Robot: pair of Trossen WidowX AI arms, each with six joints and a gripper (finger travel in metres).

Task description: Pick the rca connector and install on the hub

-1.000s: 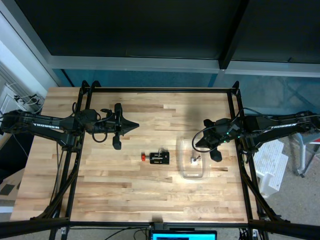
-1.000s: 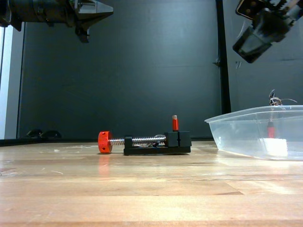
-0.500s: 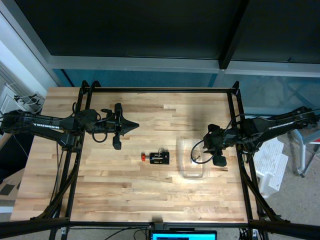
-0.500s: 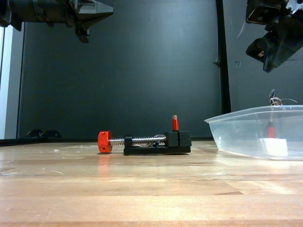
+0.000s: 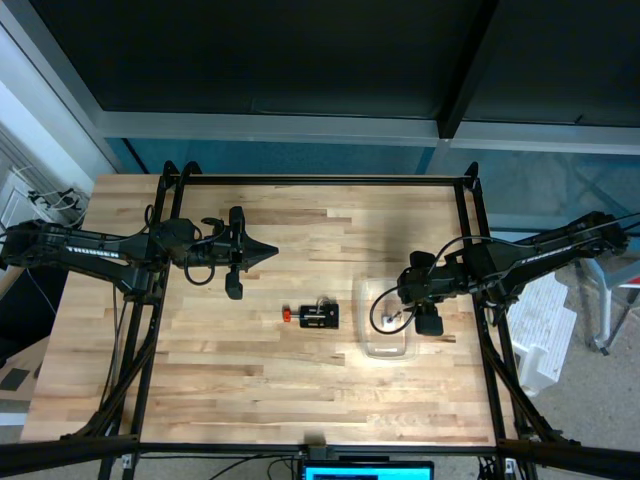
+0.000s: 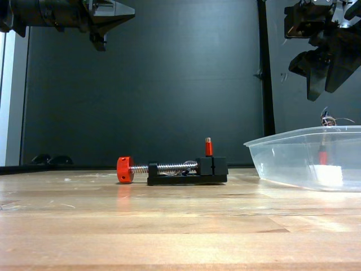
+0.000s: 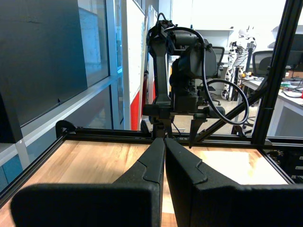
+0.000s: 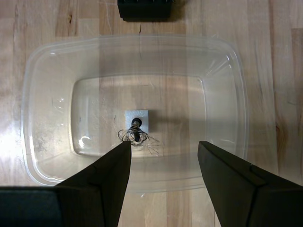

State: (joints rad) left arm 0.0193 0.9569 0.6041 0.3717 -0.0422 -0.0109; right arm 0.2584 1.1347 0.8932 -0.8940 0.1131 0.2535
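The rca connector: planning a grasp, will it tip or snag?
The rca connector looks light and tippy, upright on a white square. Its wire coil may snag. Right tool hovers open above; left tool parked shut, far left.

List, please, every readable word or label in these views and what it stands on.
"TROSSEN": white letters on the left arm; the left end effector hangs shut above the table.
Right arm: white marking, too blurred to read; the right end effector hovers open over the clear tray.
Nothing else legible.

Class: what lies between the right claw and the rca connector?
Only air, right wrist view: right claw above the rca connector; left claw parked far left.
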